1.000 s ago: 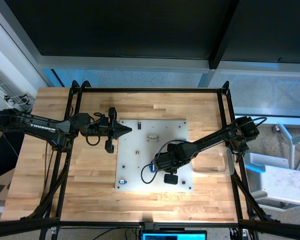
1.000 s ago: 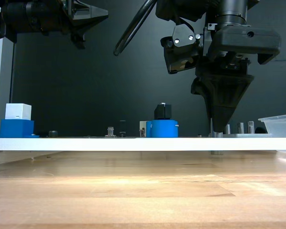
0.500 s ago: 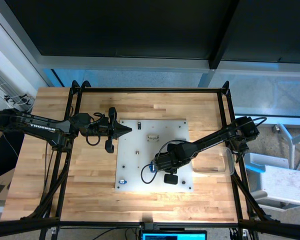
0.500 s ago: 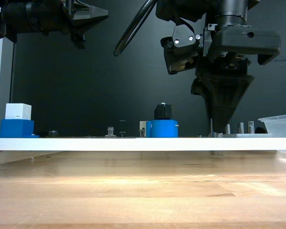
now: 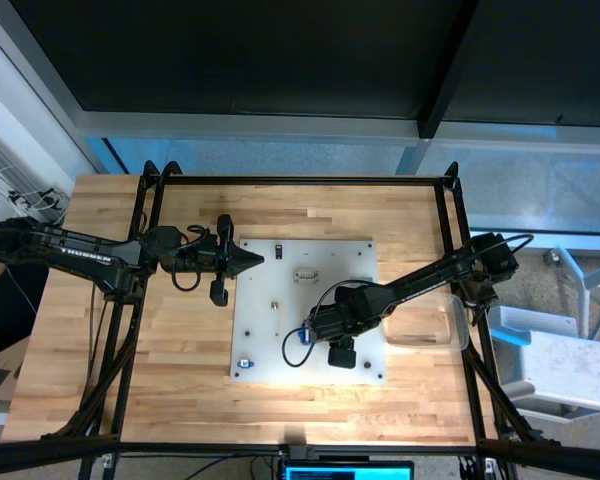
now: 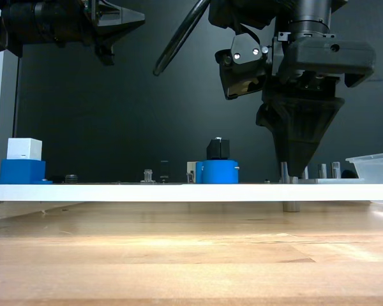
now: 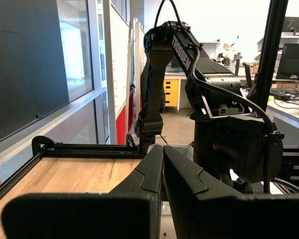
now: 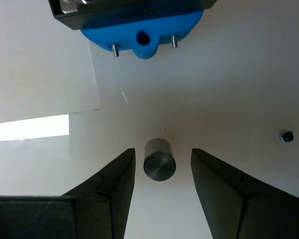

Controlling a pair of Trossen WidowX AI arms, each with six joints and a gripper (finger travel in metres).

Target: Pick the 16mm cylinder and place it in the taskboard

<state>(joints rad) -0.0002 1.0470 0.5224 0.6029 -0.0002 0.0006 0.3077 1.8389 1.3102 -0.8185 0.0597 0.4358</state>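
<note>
The 16mm cylinder [image 8: 159, 166] is a short dull-grey peg standing upright on the white taskboard [image 8: 229, 89], seen end-on between the right gripper's fingers. My right gripper [image 8: 162, 152] is open, with a finger on each side of the peg and a gap to both. It points straight down over the taskboard's [image 5: 350, 270] near right part [image 5: 327, 328], its tip just above the plate [image 6: 293, 173]. My left gripper [image 5: 256, 258] is shut on nothing and held high over the board's left edge [image 6: 140, 19], its fingers pressed together [image 7: 163, 152].
A blue connector [image 8: 139, 25] sits on the board just beyond the peg. A second blue block with a white top [image 6: 22, 167] stands at the board's near left corner. A clear plastic tray [image 5: 430, 330] lies right of the board. Black frame rails [image 5: 450, 250] border the table.
The right gripper's tip has risen slightly off the board, leaving the peg standing. The left arm has not moved.
</note>
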